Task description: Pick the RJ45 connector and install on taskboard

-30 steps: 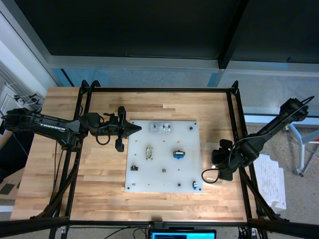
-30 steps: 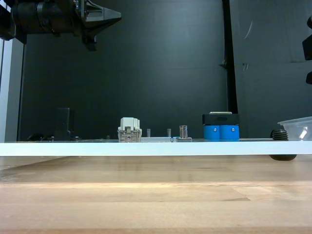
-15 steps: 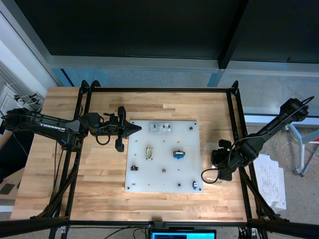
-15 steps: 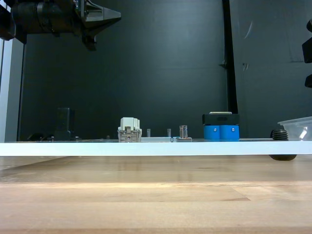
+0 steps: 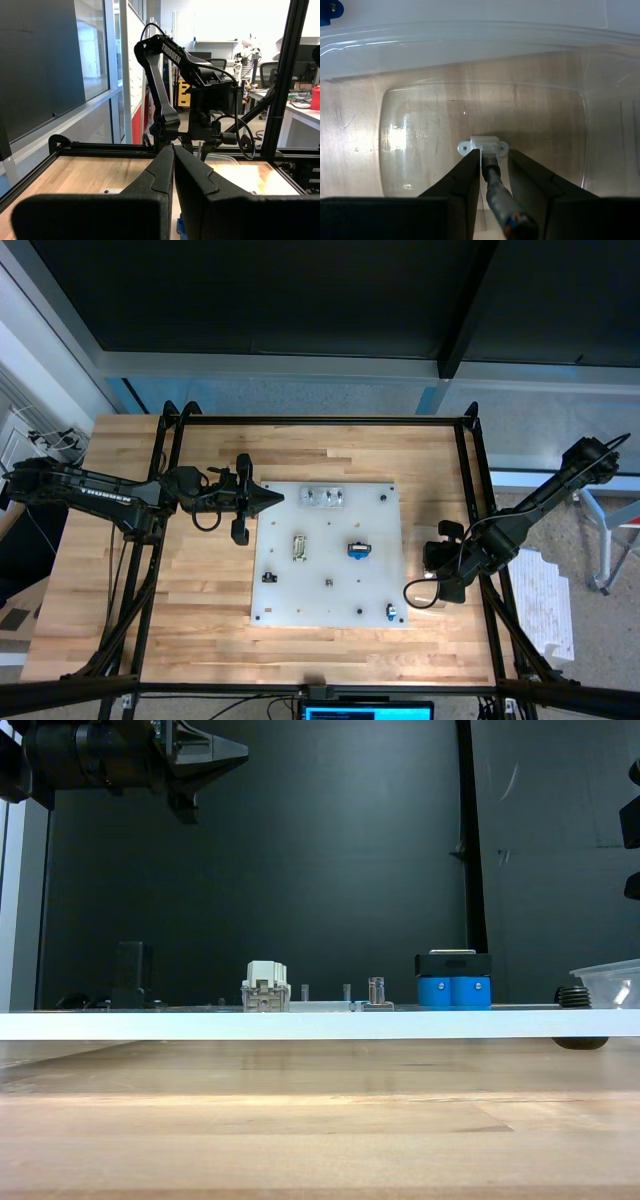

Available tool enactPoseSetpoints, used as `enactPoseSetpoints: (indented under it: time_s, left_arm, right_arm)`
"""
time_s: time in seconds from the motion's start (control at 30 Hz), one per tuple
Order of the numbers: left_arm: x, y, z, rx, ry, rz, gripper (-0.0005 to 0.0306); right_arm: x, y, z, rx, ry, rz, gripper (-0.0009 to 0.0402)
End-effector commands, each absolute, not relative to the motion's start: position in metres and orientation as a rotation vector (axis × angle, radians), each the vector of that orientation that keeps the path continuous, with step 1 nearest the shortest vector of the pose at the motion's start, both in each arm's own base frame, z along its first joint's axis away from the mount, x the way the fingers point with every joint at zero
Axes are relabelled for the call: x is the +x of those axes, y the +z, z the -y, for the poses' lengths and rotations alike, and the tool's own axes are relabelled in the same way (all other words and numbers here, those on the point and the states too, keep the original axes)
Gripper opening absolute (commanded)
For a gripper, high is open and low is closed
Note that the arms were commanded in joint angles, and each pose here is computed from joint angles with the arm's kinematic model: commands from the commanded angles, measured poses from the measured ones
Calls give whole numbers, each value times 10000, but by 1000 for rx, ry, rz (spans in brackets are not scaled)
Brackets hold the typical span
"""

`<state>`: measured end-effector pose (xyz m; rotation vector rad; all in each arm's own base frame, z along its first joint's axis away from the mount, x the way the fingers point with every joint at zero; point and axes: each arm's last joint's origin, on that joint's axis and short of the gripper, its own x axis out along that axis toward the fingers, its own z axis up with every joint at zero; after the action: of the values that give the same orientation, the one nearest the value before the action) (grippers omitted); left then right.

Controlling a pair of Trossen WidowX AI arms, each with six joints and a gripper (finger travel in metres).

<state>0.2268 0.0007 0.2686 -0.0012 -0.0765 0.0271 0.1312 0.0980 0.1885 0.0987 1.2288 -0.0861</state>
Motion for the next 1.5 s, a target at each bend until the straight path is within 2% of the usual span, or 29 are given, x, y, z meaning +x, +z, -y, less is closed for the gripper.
enactPoseSetpoints:
  time_s: [0.03, 0.33, 0.73, 1.5]
  left_arm:
    - [2269, 2685, -7, -1, 27, 76, 0]
    - [2269, 2685, -8, -1, 27, 76, 0]
    - [2269, 2685, -7, -1, 27, 76, 0]
    - [2268, 2686, -7, -1, 27, 76, 0]
  right_arm:
    - [1311, 1886, -982, 102, -83, -1233, 48]
    - [1310, 1887, -983, 104, -78, -1235, -2]
    - [1290, 1936, -971, 123, -60, -1228, 0]
    - [1328, 2481, -1004, 116, -40, -1222, 0]
